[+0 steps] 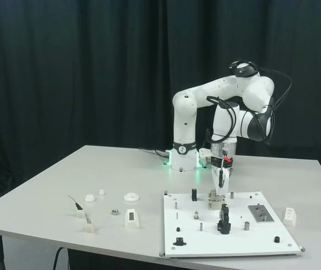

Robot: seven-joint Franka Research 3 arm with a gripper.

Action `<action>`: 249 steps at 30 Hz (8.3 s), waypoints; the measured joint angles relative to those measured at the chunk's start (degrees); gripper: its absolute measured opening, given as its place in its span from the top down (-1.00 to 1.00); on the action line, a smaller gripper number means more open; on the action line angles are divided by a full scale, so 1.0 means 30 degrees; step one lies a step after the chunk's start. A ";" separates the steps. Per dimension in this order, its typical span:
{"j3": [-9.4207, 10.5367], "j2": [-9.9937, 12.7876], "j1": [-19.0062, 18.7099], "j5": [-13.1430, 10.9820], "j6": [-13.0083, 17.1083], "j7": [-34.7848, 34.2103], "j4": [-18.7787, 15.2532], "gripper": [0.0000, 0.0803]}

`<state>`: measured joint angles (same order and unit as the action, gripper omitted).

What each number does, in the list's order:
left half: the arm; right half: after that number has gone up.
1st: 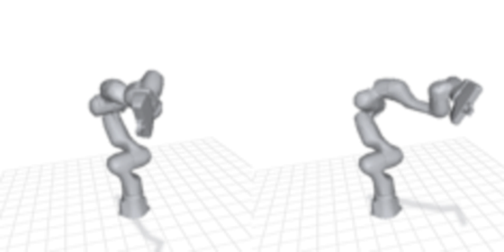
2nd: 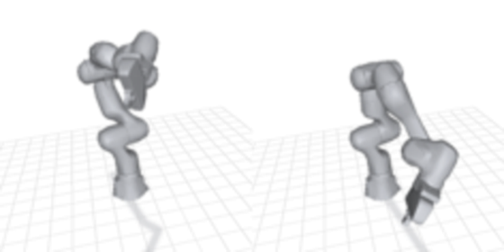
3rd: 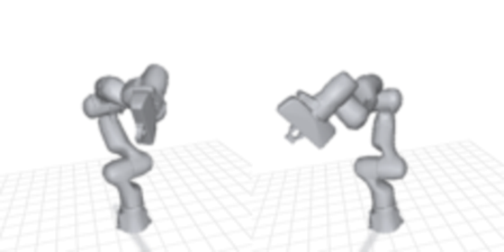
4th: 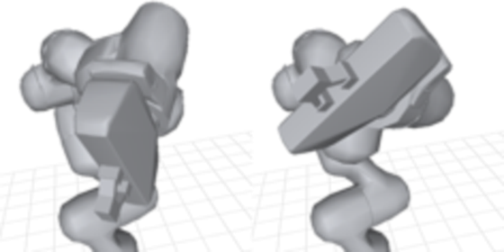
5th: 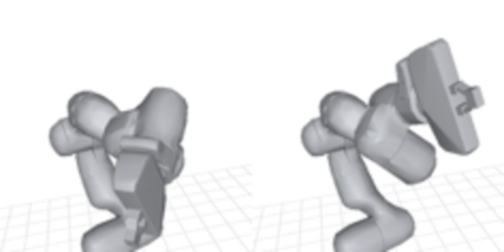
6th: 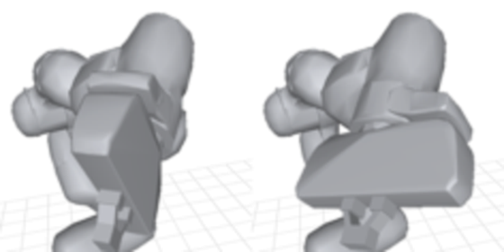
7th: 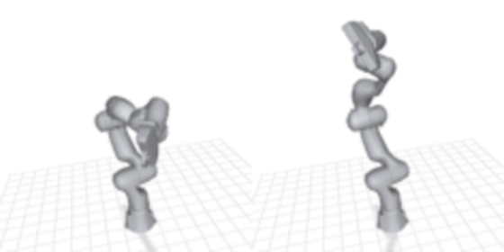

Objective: Insert waterproof.

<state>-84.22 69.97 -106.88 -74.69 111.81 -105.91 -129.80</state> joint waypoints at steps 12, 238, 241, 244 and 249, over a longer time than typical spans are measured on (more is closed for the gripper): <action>0.0009 -0.0052 0.0047 -0.0003 -0.0004 0.0165 -0.0023 0.22; 0.0619 -0.0232 0.2964 0.2036 -0.1069 0.0917 0.3850 -0.99; 0.0634 -0.0230 0.2969 0.2047 -0.1003 0.0917 0.3850 -0.99; 0.0643 -0.0225 0.2972 0.2084 -0.0960 0.0917 0.3851 -0.99; 0.0673 -0.0220 0.2972 0.2157 -0.0866 0.0917 0.3853 -0.99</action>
<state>-82.20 69.31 -97.97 -68.22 109.22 -103.16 -118.24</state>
